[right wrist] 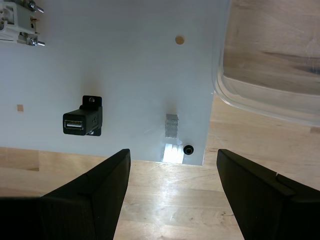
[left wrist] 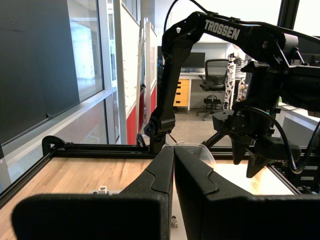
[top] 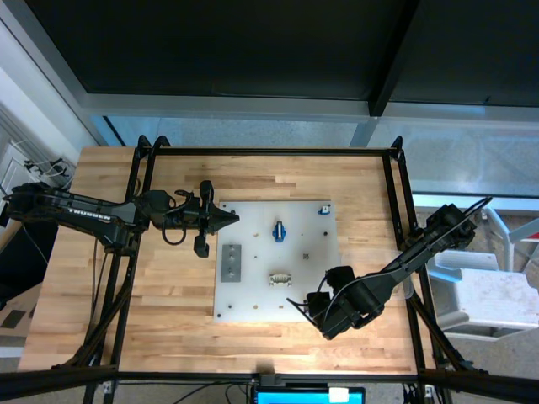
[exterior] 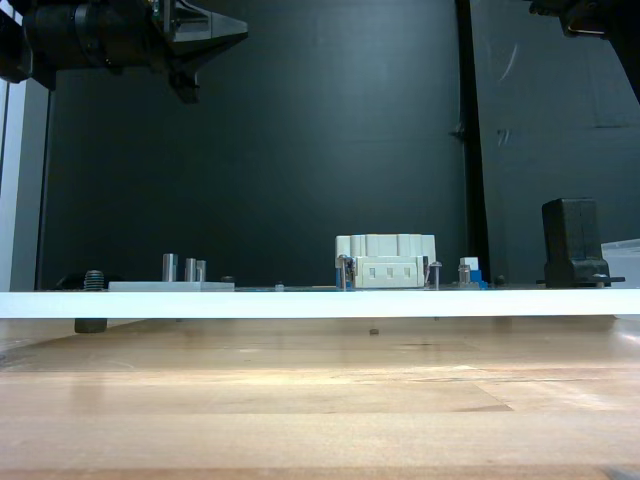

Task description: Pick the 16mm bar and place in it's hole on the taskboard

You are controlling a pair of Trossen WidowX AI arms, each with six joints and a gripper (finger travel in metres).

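Three metal bars stand upright in the grey block at the left of the white taskboard. In the low view the widest bar is the leftmost, seated in the block; I cannot tell whether it is the 16mm one. My left gripper hovers high over the board's far left edge, pointing right; its fingers are shut with nothing between them. My right gripper is open and empty over the board's near right corner. Below it are a small silvery peg and a black USB socket.
A white multi-pin connector and a blue part sit mid-board. A clear plastic tub lies on the wooden table just off the board's corner. A black frame runs round the table.
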